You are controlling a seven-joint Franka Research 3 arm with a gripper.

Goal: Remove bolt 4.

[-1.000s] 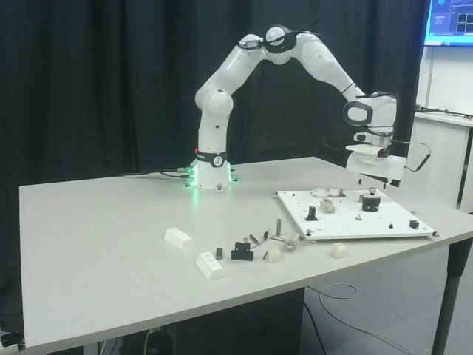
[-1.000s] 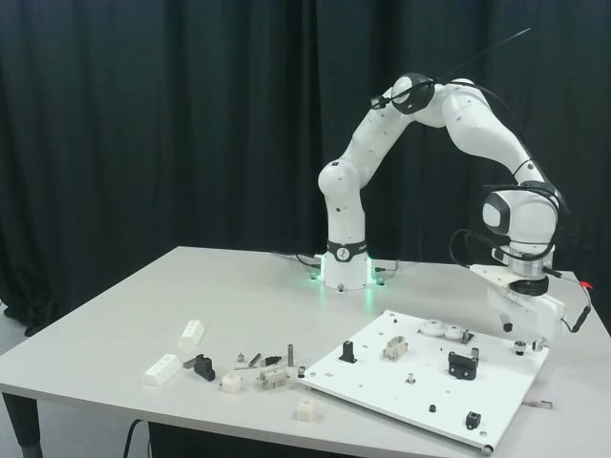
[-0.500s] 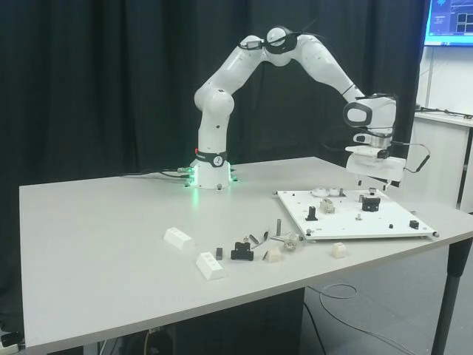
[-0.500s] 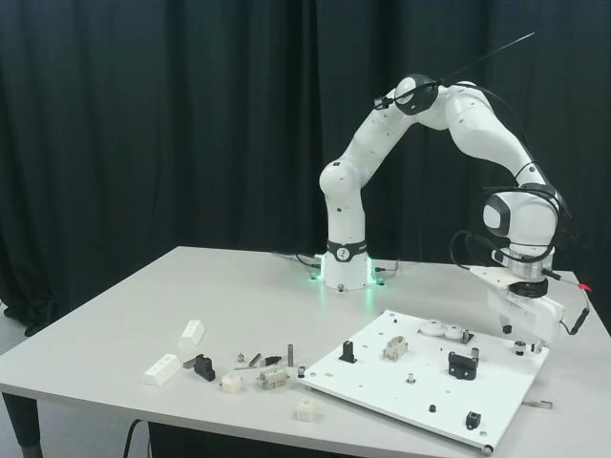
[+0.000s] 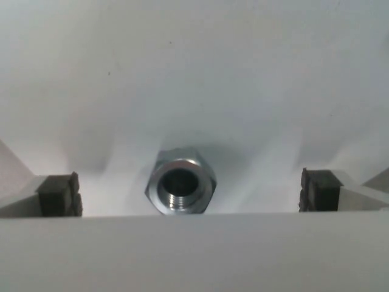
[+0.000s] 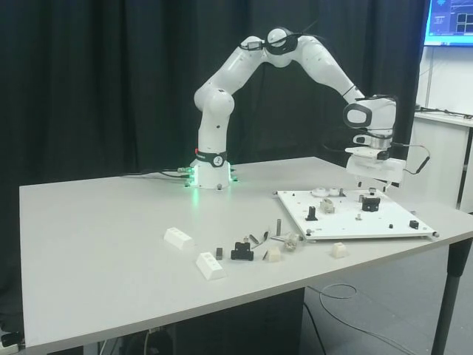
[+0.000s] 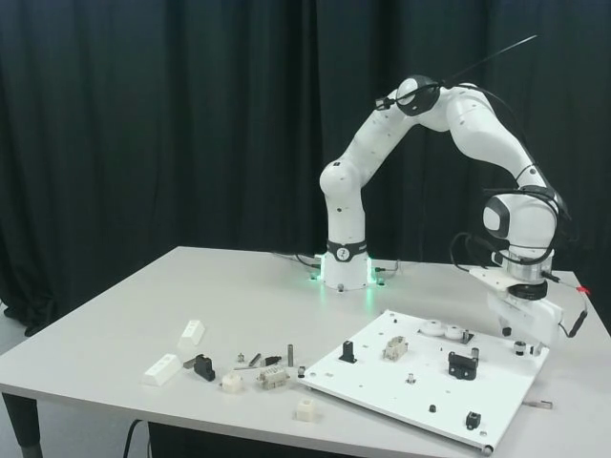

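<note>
Bolt 4 [image 5: 180, 189] shows a grey hexagonal head with a hollow threaded bore, standing upright on the white board [image 7: 420, 386] at its far corner. The jaws [image 5: 188, 193] hang spread wide on either side of it, touching nothing. A black bracket [image 7: 463, 364] sits nearby on the board, clear of the bolt.

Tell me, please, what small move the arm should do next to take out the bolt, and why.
Probably lower the tool straight down. In the wrist view the fingers stand open on either side of the bolt, apart from it, and the bolt sits roughly midway between them. In the room views the tool hangs above the far corner of the white board, so it seems too high to close yet.
</note>
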